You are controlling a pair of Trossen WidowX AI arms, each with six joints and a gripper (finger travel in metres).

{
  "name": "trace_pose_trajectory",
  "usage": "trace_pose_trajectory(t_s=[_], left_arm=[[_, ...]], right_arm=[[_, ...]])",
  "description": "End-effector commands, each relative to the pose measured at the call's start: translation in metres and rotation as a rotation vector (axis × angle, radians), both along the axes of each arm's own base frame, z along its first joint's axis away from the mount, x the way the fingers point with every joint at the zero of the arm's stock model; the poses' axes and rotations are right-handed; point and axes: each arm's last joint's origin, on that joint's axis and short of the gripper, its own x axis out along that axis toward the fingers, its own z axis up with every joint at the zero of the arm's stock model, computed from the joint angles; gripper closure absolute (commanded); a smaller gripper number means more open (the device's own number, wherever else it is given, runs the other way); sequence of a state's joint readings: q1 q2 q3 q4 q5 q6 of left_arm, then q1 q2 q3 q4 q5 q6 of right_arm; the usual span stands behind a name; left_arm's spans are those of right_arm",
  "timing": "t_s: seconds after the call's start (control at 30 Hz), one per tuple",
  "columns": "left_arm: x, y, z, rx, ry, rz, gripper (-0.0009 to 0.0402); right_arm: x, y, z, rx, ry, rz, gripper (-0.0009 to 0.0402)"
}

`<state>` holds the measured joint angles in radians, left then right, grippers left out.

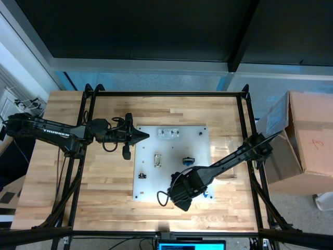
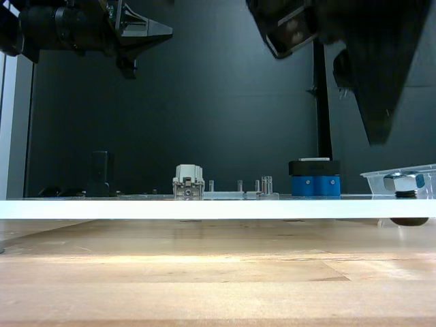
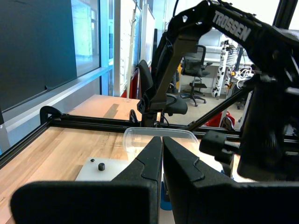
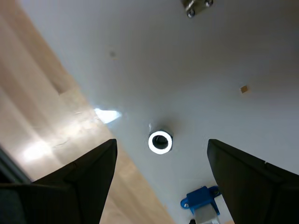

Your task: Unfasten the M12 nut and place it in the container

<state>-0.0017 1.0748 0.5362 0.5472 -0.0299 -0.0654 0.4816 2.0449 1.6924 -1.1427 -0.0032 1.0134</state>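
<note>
At the five o'clock edge of the flat white board [image 1: 156, 179] we see the small silver nut [image 4: 160, 142] sitting on its black ribbed stud [image 2: 407, 194]. The right hand [image 1: 183, 204] hangs above it, fingers spread wide, gripping nothing. The clear plastic container [image 2: 378, 176] lies beyond. At ten o'clock the left hand [image 1: 141, 136] hovers, fingers pressed together, empty.

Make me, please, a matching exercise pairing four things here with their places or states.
1 small silver nut
2 left pincer
3 right pincer
4 clear plastic container

A open, above the nut
B beside the white board's right edge
C on its black stud
D shut, raised above the board's far left

Pairs: 1-C, 2-D, 3-A, 4-B
</note>
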Motion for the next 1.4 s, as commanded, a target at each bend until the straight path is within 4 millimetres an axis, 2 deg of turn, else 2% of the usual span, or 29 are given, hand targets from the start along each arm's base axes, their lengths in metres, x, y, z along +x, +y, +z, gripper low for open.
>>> trace_pose_trajectory(t_s=[0.03, 0.23, 0.43, 0.97, 1.2, 1.4], left_arm=[[0.0, 0.0, 0.0, 0.0, 0.0, 0.0, 0.0393], [0.0, 0.0, 0.0, 0.0, 0.0, 0.0, 0.0393], [0.0, 0.0, 0.0, 0.0, 0.0, 0.0, 0.0393], [0.0, 0.0, 0.0, 0.0, 0.0, 0.0, 0.0393], [0.0, 0.0, 0.0, 0.0, 0.0, 0.0, 0.0393], [0.0, 0.0, 0.0, 0.0, 0.0, 0.0, 0.0393]], right_arm=[[0.003, 0.002, -0.011, -0.007, 0.024, 0.001, 0.0123], [0.006, 0.004, -0.029, -0.011, 0.073, 0.007, 0.0133], [0.004, 0.003, -0.032, -0.026, 0.082, 0.017, 0.0162], [0.003, 0.002, -0.033, -0.027, 0.082, 0.063, 0.0341], [0.002, 0.001, -0.023, -0.018, 0.058, 0.094, 0.0394], [0.0, -0.008, -0.003, -0.001, 0.015, 0.134, 0.0384]])
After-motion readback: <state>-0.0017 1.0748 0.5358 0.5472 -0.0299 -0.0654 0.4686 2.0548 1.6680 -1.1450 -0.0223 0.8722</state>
